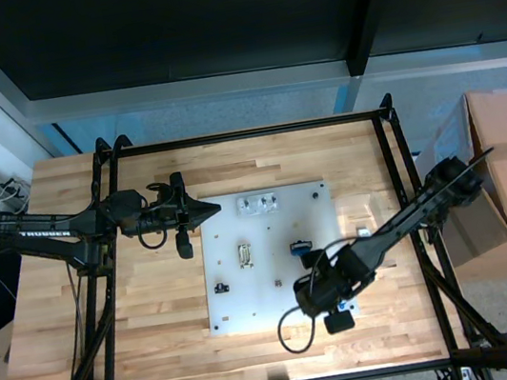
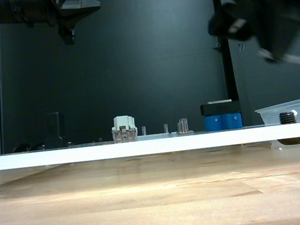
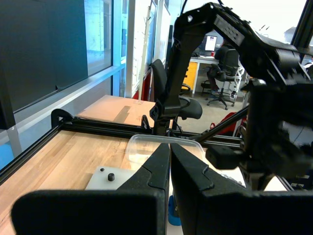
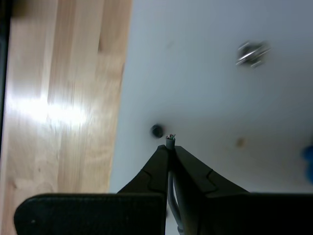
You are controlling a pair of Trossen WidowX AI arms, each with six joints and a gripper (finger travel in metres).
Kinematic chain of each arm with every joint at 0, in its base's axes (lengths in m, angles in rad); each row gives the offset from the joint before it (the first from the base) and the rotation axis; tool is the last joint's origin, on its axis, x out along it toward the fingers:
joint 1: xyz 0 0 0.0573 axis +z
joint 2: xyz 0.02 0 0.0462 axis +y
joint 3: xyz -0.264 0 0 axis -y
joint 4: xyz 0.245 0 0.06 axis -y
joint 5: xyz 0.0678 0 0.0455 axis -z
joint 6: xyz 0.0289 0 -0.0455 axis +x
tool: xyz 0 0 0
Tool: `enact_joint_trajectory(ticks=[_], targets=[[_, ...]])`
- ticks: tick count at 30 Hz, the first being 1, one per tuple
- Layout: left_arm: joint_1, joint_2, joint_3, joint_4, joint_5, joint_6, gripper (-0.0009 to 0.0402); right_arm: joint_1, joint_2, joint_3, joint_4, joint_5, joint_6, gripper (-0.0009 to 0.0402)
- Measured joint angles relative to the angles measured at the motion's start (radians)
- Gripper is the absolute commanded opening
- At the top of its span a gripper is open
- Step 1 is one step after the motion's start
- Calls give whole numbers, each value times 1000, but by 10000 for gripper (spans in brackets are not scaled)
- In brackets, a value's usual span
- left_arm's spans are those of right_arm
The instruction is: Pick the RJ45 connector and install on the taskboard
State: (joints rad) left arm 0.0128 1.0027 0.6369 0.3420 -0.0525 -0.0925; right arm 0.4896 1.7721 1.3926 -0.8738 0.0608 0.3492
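- The right gripper [image 4: 169, 146] hung above the white task board [image 1: 251, 298], near its near edge and pointing down at it; in the low view it sat well above the board.
- Its fingers were pressed together on the RJ45 connector [image 4: 169, 140] — all that showed was a thin grey cable end with bare wire tips, poking just past the fingertips. The plug body was hidden, so how it lay could not be told.
- The part was held clear of the board, not in any seat.
- The left gripper [image 1: 209, 212] hovered high over the board's left edge, pointing inward toward the right arm. Its fingers were closed together with nothing between them.
- On the board stood a pale grey socket housing [image 2: 124, 131] and a blue block [image 2: 222, 121] with a black top.
- A clear plastic tray [image 2: 299, 106] sat at the board's right side — a black knob [image 2: 286, 118] showed through its wall.
- The board lay on a wooden table [image 1: 157, 311].
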Motion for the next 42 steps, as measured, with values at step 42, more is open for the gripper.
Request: enact_joint_trajectory(ticks=[42], targets=[[1,52,0,22,-26,20,14,-786,-329,-177,763,-594,-355,0]])
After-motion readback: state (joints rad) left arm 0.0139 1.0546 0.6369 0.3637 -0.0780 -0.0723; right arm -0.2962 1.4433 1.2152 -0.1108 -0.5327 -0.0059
